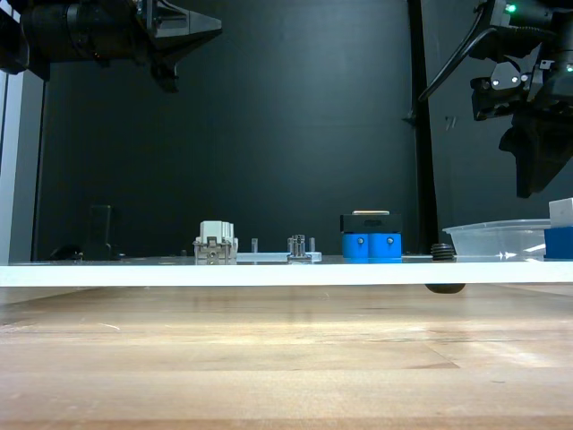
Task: Remove the rj45 connector and place it in the container
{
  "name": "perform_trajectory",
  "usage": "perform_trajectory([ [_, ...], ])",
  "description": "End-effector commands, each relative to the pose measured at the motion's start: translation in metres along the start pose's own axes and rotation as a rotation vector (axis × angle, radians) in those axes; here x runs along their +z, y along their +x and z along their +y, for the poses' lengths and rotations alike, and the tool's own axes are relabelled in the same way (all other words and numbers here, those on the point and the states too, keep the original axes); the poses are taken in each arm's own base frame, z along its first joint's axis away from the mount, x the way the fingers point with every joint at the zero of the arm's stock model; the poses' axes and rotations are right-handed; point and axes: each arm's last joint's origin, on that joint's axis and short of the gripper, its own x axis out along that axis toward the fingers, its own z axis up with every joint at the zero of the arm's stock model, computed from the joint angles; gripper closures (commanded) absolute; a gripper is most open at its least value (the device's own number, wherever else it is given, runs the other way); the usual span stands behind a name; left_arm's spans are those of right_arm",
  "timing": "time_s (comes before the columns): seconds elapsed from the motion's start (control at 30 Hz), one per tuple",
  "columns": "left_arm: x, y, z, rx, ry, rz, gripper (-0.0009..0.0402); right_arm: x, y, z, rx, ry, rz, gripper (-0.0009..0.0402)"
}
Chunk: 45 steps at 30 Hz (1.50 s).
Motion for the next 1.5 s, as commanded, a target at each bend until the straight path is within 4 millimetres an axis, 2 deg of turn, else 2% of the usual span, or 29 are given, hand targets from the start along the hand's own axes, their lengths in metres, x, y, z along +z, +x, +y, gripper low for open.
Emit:
perform_trajectory([
  [0.03,0.0000,0.0000,0.0001,0.000,0.000,0.000,0.0393,0.0003,-0.0001,0.0001,0.001,0.000,-0.003,0.0196],
  [1.5,0.0000,0.0000,0.0001,0.000,0.000,0.000,0.0393,0.0018,-0.0001,0.0005,0.005,0.000,-0.018,0.0196],
])
